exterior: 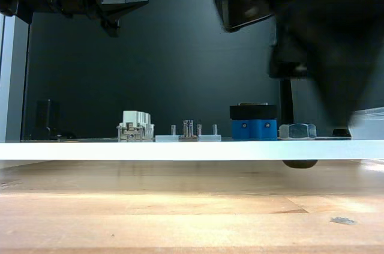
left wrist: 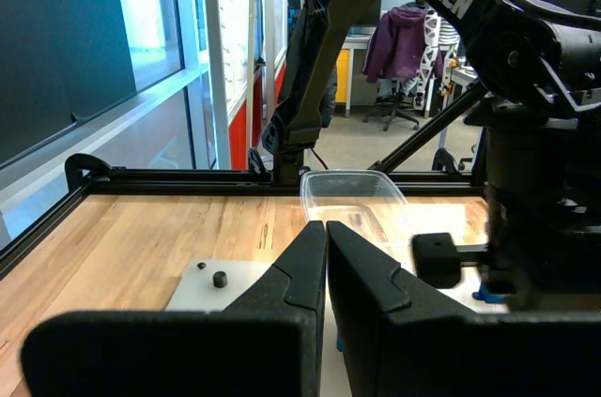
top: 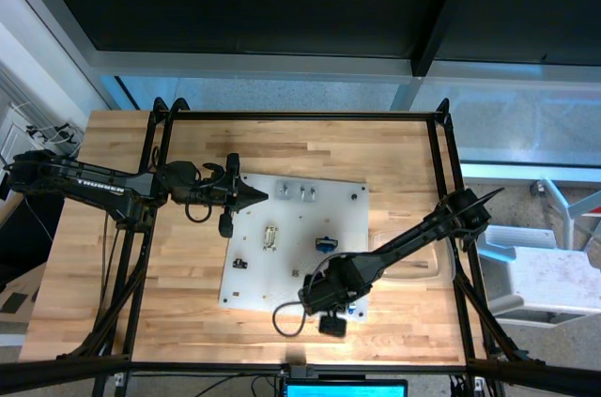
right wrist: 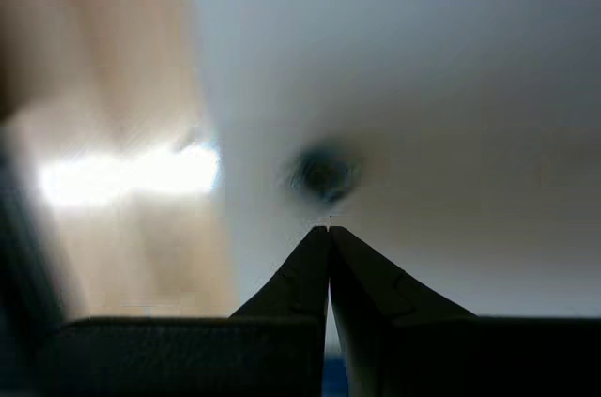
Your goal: Pick the M12 fastener and fasten on the M12 threads
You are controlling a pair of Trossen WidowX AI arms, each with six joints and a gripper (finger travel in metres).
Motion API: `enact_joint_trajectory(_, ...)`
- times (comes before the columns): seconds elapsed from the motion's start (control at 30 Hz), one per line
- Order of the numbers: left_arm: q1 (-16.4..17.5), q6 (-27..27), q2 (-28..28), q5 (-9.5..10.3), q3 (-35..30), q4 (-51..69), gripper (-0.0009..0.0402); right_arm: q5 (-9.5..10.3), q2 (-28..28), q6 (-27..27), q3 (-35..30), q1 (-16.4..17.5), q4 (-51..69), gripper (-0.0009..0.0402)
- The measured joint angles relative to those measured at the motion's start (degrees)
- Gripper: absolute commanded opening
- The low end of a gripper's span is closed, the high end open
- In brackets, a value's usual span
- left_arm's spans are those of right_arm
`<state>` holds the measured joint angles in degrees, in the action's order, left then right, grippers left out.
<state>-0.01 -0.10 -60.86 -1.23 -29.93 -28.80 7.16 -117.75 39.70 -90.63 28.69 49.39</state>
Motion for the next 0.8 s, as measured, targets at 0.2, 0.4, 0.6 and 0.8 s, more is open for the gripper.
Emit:
enact_joint_trajectory(0.2,0.00,-0.02,0.00,-0.02,-0.02,0.00,0.0000,-0.07,0.00,-0.02,0.00,-0.15,0.44,0.0000)
enact_joint_trajectory(0.4,0.00,0.00,0.00,0.00,-0.02,-0.04,0.0000,0.11,0.17,-0.11,0.00,0.24,0.46,0.0000)
enact_joint_trajectory(0.6,0.00,-0.02,0.00,0.00,0.00,-0.02,0.0000,-3.10,2.45,-0.13,0.00,0.09,1.14,0.0000)
enact_joint_trajectory(0.8,0.00,-0.02,0.00,0.00,-0.02,-0.02,0.0000,-6.58,5.97,-1.57,0.00,0.20,2.45,0.0000)
